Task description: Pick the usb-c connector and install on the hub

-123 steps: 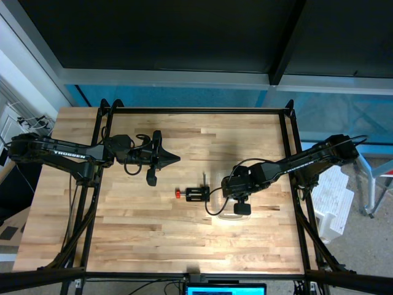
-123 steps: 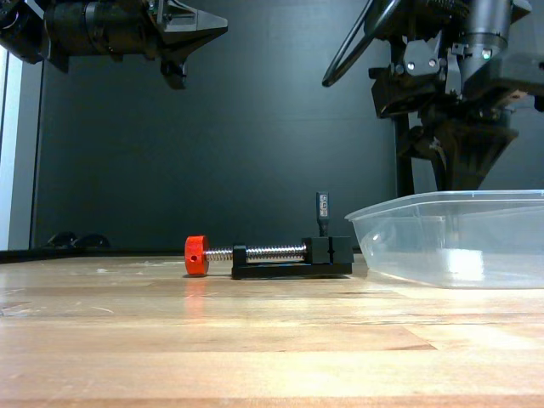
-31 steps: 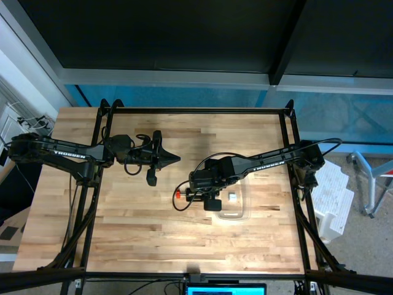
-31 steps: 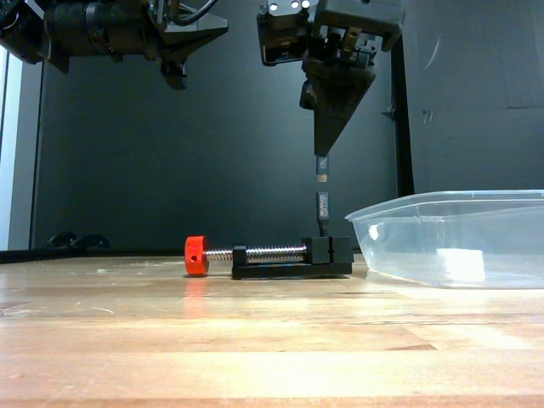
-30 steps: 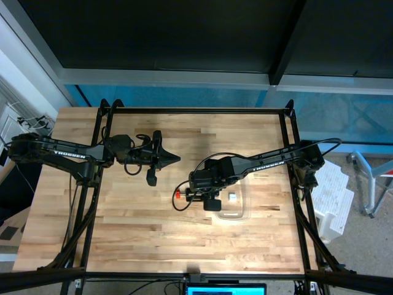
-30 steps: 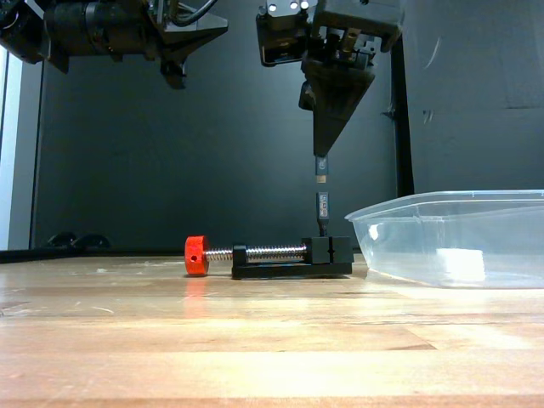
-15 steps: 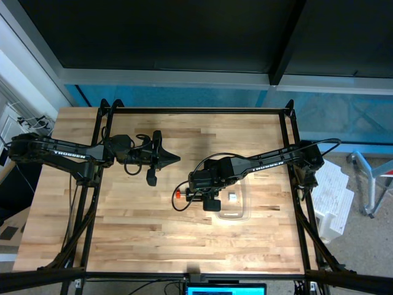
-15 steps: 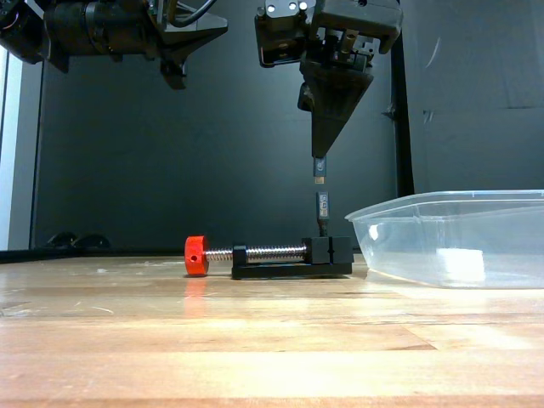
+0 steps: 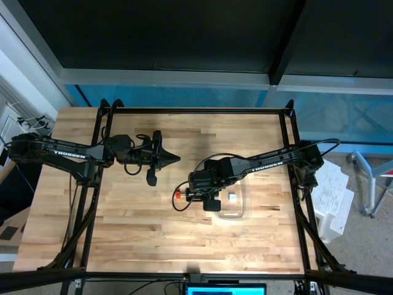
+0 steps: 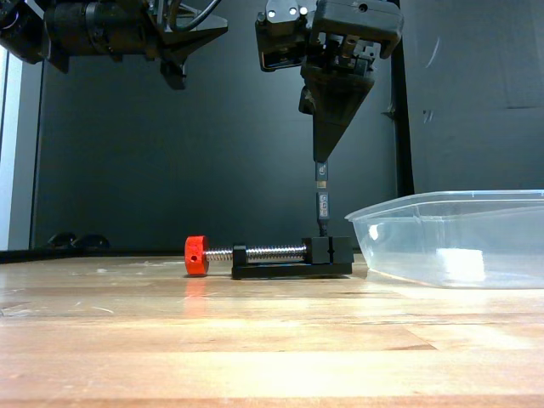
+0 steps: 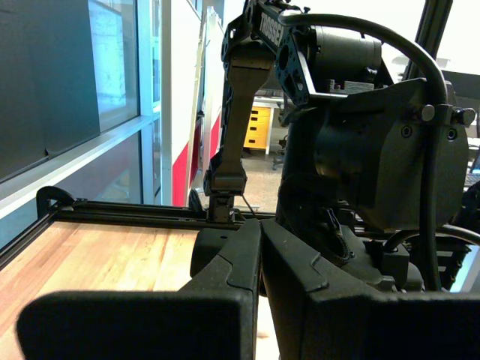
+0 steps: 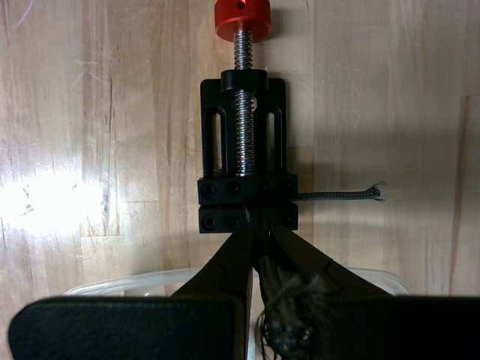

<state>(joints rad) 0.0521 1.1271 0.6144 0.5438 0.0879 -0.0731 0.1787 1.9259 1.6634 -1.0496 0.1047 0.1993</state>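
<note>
Lowered a little, the right pincer (image 10: 321, 158) has brought its plug (image 10: 321, 175) down to the hub (image 10: 322, 209).
Pinched upright at the tips, the plug hangs straight below them, its end at the hub's top; whether it has entered, I cannot tell. A clamp (image 10: 289, 255) under the pincer grips the hub, with a plastic tub (image 10: 442, 201) beside it. The left pincer (image 10: 217, 31), pressed together, hovers well apart.
</note>
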